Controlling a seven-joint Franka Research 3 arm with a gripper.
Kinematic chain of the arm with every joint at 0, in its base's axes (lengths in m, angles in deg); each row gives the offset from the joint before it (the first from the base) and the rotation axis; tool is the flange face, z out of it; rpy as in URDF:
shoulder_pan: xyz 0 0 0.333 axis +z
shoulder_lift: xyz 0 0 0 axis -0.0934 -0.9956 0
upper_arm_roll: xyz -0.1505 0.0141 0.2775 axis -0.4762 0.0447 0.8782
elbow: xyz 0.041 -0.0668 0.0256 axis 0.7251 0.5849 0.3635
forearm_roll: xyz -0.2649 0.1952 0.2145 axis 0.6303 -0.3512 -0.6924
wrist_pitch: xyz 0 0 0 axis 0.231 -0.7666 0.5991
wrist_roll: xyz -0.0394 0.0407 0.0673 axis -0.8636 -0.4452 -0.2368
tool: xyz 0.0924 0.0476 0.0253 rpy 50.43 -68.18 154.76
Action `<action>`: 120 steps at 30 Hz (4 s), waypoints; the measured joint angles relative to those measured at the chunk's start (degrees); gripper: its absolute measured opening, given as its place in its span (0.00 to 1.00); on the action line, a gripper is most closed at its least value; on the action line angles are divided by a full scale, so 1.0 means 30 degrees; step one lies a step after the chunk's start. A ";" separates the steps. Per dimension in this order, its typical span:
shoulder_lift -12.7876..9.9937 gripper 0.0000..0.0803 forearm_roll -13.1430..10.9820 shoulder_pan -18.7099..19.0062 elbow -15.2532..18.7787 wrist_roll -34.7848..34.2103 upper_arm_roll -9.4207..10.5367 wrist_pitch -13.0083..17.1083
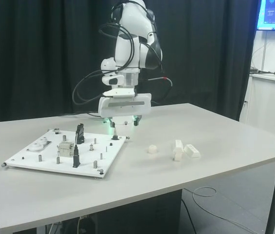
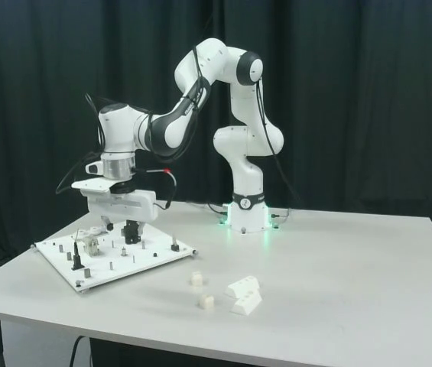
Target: Remove USB.
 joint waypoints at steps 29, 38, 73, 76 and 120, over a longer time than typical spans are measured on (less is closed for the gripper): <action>0.0010 1.00 0.0023 0.0056 -0.0056 0.0000 -0.0024 -0.0055; 0.0082 1.00 0.0024 0.0056 -0.0082 0.0000 -0.0046 -0.0144; 0.0100 1.00 -0.0059 -0.0769 -0.1131 -0.0053 -0.1577 0.0347; 0.0051 1.00 -0.0333 -0.1133 -0.1184 -0.0053 -0.1587 0.0567; -0.3351 1.00 -0.5826 -0.4385 -0.1947 -0.2637 -0.1598 0.2333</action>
